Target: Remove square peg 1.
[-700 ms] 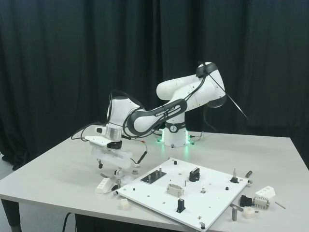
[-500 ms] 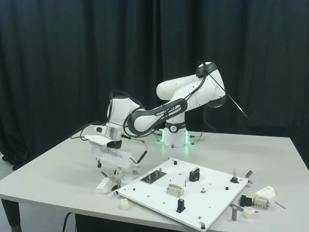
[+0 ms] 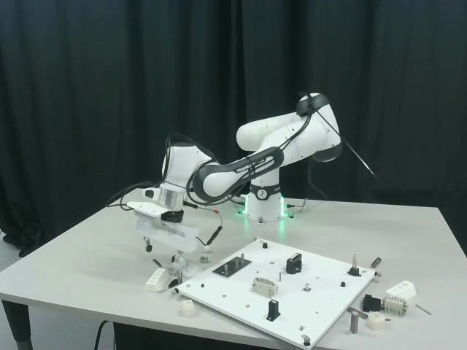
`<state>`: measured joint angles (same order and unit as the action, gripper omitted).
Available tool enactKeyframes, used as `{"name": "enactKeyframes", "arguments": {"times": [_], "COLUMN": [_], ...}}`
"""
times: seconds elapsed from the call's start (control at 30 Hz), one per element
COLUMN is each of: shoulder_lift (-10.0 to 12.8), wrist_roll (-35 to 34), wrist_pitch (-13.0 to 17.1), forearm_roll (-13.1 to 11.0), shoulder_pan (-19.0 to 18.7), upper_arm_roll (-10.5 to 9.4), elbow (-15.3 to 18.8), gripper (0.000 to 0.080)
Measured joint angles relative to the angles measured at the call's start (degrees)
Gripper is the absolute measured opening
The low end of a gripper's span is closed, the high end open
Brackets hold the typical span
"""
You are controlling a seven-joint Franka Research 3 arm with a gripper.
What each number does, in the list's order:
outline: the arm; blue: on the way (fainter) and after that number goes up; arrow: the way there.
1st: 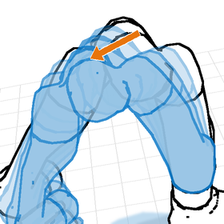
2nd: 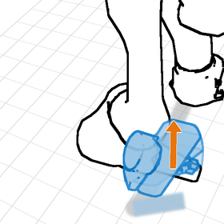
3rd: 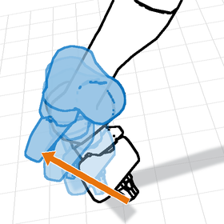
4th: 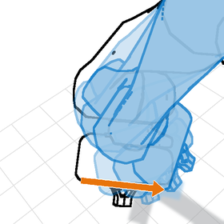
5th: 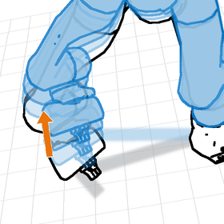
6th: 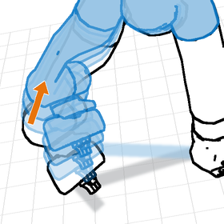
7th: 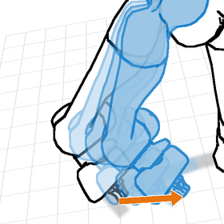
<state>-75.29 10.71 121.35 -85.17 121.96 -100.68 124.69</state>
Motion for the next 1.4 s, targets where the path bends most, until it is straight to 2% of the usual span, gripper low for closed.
{"name": "enactKeyframes", "arguments": {"times": [0.5,0.97,1.4], "shoulder_lift": [0.65,1.24,1.66], "wrist_roll": [-0.15,-4.35,-13.22], "wrist_pitch": [-0.45,-7.70,-13.93], "forearm_roll": [0.00,0.04,0.42], "shoulder_pan": [-0.59,-4.49,-10.71], "upper_arm_roll": [0.19,3.32,5.68], "elbow": [-0.40,-0.54,-1.63], "gripper": [0.0800,0.0800,0.0800]}}
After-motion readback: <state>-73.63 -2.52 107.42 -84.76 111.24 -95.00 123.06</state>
